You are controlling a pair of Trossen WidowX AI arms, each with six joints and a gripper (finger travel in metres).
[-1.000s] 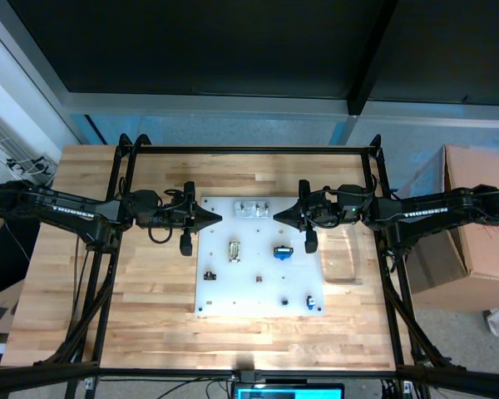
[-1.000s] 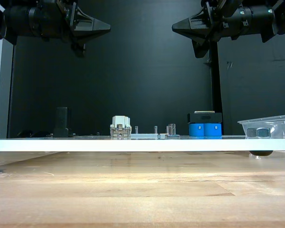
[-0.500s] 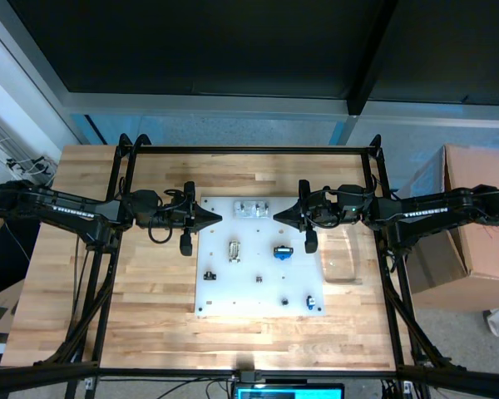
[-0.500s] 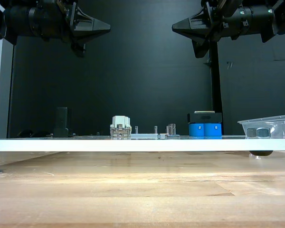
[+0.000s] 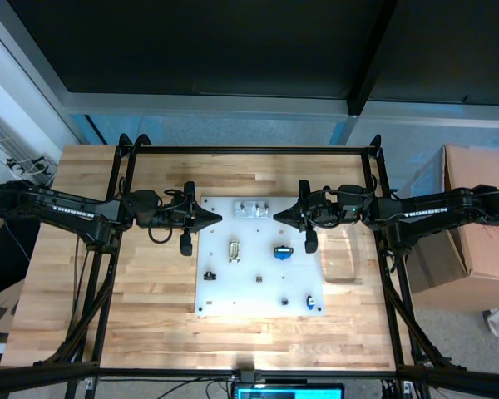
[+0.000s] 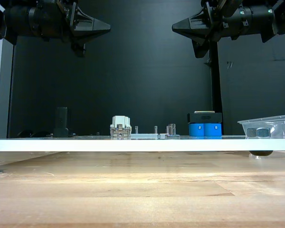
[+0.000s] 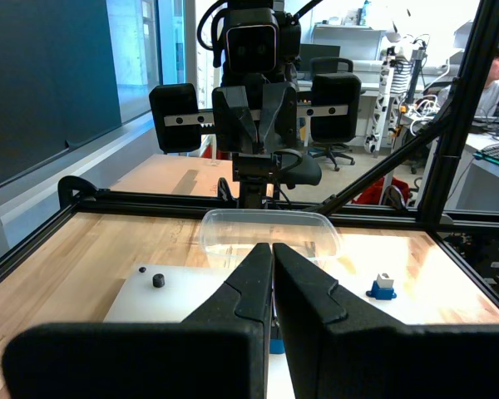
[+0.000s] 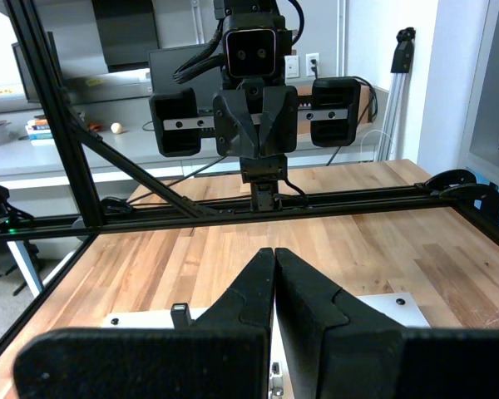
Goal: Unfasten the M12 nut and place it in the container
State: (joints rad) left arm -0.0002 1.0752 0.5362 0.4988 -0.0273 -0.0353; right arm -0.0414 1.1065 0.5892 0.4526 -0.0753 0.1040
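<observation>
Silver M12 nut (image 5: 310, 301) sits on its stud at the white board's (image 5: 233, 291) 5 o'clock corner. Clear container (image 5: 343, 264) lies at 3 o'clock. Left tool (image 5: 219, 218) hangs at 10 o'clock and right tool (image 5: 276, 216) at 1 o'clock, both raised above the board with jaws pressed together.

**Both arms at rest pose, raised and facing.** Your left arm (image 5: 66, 212), a black jointed limb, reaches inward from the left with forearm and wrist held high and level. Its left gripper (image 5: 219, 219), a black wedge-shaped pair of tapering plastic fingers, points straight at the opposite arm. In the left wrist view the fingers (image 7: 241, 287) lie flat against each other with nothing between them.

Your right arm (image 5: 432, 208), black and jointed likewise, mirrors this pose from the right. Its right gripper (image 5: 275, 216) is at the same height, its tip well apart from the left one and its two halves pressed together on nothing.
</observation>
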